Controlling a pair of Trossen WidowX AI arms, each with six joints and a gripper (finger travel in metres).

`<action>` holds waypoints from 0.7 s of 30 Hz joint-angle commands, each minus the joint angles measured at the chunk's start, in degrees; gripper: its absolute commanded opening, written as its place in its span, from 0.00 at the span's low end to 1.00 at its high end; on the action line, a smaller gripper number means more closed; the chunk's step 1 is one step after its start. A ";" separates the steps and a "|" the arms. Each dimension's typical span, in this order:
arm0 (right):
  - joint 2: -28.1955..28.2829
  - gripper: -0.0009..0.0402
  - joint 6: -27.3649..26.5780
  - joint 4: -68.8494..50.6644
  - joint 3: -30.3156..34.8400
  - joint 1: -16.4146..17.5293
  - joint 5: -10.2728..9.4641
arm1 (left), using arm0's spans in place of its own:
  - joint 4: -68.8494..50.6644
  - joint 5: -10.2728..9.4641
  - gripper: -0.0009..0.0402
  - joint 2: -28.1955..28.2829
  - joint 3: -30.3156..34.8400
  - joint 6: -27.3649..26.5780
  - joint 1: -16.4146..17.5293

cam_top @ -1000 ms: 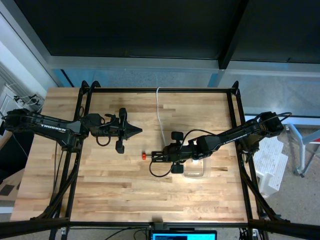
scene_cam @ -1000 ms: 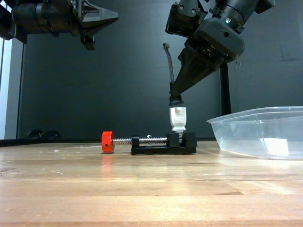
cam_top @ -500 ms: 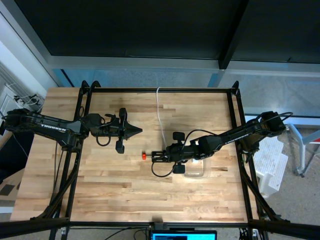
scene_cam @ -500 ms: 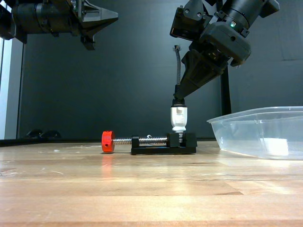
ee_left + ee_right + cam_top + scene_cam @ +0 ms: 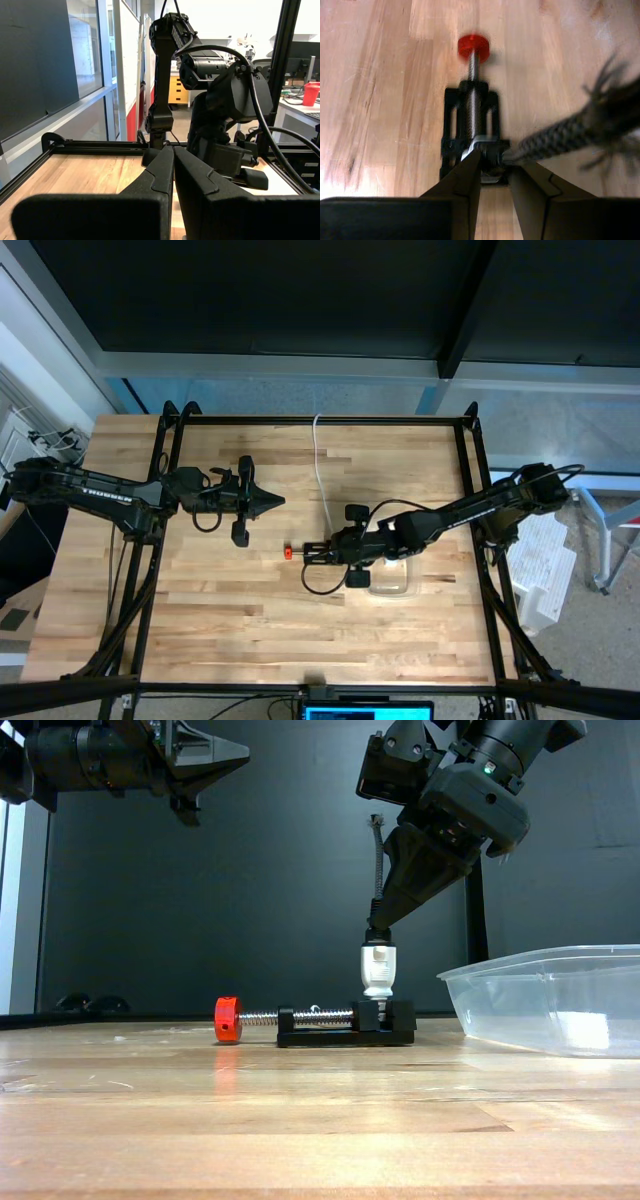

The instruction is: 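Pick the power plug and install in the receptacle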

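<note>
right gripper clamped on tiny black power plug with braided cable, plug upright, touching top of white socket of small black receptacle with red knob, clear plastic tray just beside, left gripper held high, well apart to the left, fingers together

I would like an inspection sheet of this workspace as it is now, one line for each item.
Surface: wooden table, bare planks.
Job's things: power plug stands on the white socket of the receptacle; how deep it sits cannot be told.
Clutter: clear tray beside the receptacle, pale piece inside.
Pincers: right pincer shut on the power plug; left pincer shut, parked high at the left.
Cables: white cable runs from the far edge to the receptacle; braided stub rises from the power plug.
Surroundings: black frame around the table.
</note>
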 commanded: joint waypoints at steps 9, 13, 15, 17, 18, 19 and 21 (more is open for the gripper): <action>-2.99 0.34 1.22 -1.40 1.16 0.24 0.85 | 0.00 0.02 0.02 0.02 0.00 0.02 0.00; -5.70 0.38 1.70 -3.67 1.27 0.35 -0.57 | 0.00 0.02 0.02 0.02 0.00 0.02 0.02; -7.43 0.39 2.27 -4.74 1.25 0.39 -0.63 | 0.00 0.02 0.02 0.02 0.00 0.02 0.00; -9.27 0.40 2.67 -5.73 1.25 0.44 -0.66 | 0.00 0.02 0.02 0.02 0.00 0.02 0.02; -10.14 0.40 2.97 -6.16 1.25 0.44 -0.63 | 0.00 0.02 0.02 0.02 0.00 0.02 0.00; -11.06 0.40 2.97 -6.47 1.22 0.44 -0.61 | 0.00 0.02 0.02 0.02 0.00 0.02 0.00; -12.70 0.39 2.95 -6.80 1.05 0.44 -0.59 | 0.00 0.02 0.02 0.02 0.00 0.02 0.02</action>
